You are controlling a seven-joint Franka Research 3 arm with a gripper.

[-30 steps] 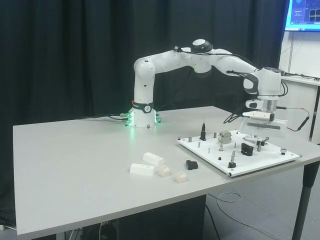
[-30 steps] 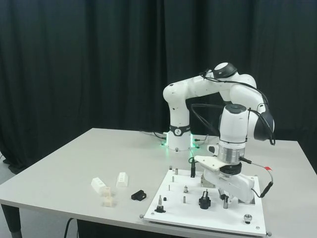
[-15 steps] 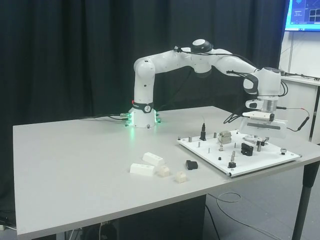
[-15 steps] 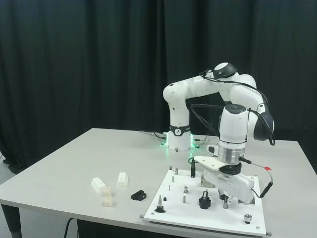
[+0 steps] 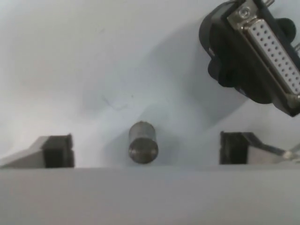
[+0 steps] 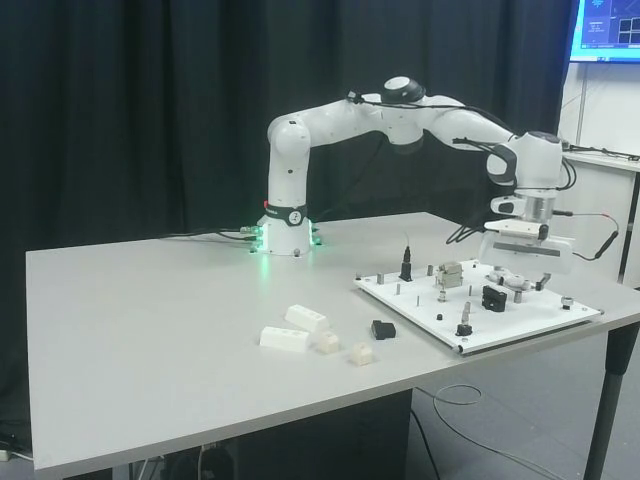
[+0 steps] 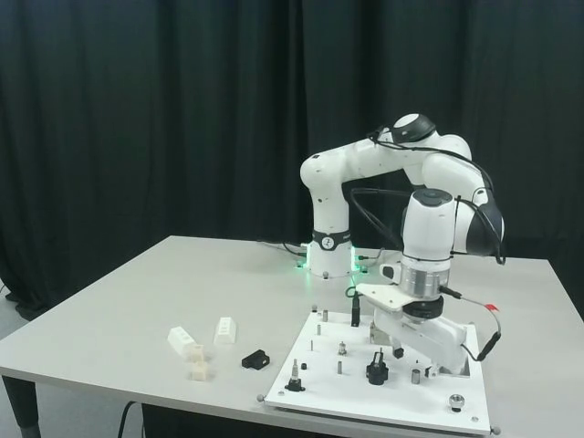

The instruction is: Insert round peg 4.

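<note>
Left to right in the wrist view: the fingers (image 5: 58,151) stand wide apart and empty, the peg (image 5: 143,142) upright in the white board (image 7: 347,388) between them, a black connector (image 5: 255,58) nearby. Lifting straight up should avoid snagging it.

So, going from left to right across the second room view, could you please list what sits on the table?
White blocks → black clip → white board → black knob → gripper
</note>
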